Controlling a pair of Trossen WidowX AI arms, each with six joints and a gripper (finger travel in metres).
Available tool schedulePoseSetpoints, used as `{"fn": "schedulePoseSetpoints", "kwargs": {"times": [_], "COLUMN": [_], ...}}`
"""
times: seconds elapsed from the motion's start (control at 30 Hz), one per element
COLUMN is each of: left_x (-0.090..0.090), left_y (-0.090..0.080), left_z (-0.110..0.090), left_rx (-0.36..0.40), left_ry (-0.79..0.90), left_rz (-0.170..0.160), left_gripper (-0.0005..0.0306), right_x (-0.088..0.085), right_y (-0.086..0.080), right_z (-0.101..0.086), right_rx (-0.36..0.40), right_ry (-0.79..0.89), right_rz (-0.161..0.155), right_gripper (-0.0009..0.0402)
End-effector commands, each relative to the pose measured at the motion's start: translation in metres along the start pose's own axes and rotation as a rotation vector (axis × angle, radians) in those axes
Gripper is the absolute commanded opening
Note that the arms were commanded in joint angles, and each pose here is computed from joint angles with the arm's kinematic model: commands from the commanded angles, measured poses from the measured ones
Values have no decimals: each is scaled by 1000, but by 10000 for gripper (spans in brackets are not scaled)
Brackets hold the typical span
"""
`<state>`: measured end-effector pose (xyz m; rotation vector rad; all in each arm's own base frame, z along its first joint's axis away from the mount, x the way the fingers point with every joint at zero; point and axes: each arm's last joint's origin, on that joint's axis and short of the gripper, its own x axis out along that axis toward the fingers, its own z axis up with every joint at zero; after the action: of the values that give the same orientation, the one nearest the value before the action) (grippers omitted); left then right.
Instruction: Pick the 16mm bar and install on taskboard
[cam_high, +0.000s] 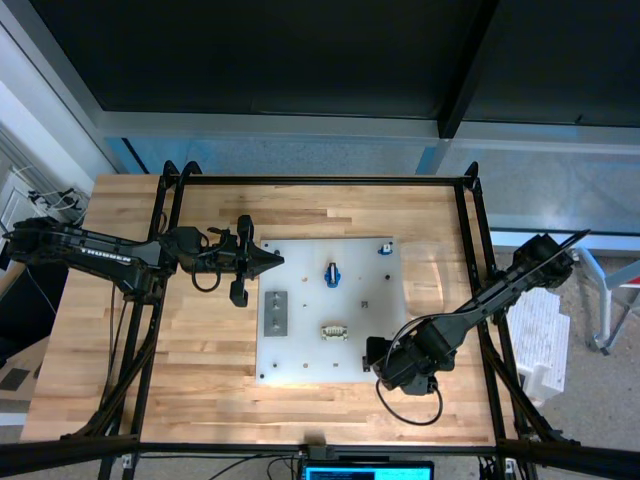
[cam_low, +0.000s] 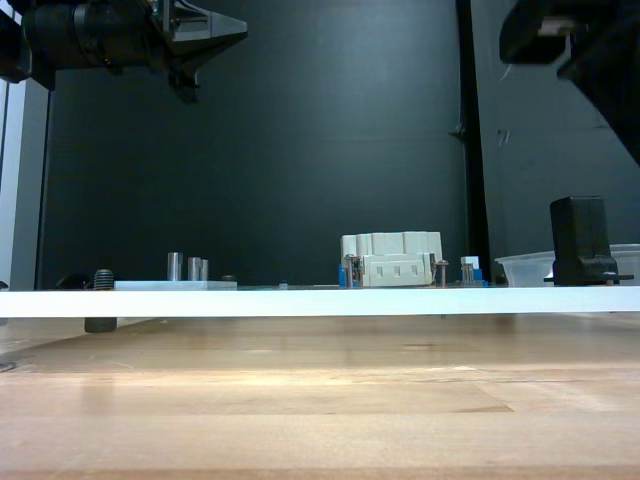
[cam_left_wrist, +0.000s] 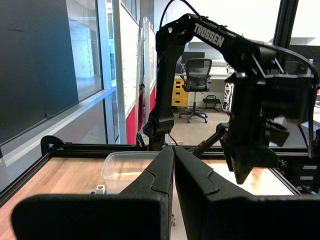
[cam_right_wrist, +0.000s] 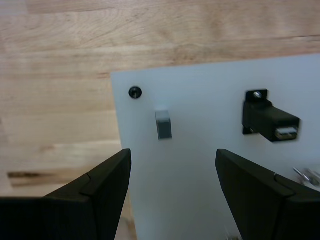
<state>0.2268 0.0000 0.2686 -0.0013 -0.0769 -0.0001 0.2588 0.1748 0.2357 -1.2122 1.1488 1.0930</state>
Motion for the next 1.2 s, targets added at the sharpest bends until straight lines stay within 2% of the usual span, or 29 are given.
{"fn": "schedulePoseSetpoints", "kwargs": {"times": [0.03,0.13,0.47,0.57,0.67,0.8,1.07,1.13,1.2], "left_x": [0,0,0,0,0,0,0,0,0], "left_y": [0,0,0,0,0,0,0,0,0], "left_z": [0,0,0,0,0,0,0,0,0], "left_rx": [0,0,0,0,0,0,0,0,0], "left_ry": [0,0,0,0,0,0,0,0,0], "left_rz": [0,0,0,0,0,0,0,0,0], "left_gripper": [0,0,0,0,0,0,0,0,0], "right_x": [-12,-17,-22,-26,-33,-43,-60,-65,-70], "right_y": [-1,-1,-1,-3,-7,-11,-16,-18,-21], "right_z": [-1,-2,-3,-8,-18,-33,-62,-69,-77], "right_rx": [9,29,72,119,221,318,467,505,568], "right_ry": [-2,-10,-15,-24,-45,-69,-107,-119,-148], "right_rz": [-7,-19,-24,-37,-63,-98,-159,-186,-224], "right_gripper": [233,229,207,193,168,125,-1,5,7]}}
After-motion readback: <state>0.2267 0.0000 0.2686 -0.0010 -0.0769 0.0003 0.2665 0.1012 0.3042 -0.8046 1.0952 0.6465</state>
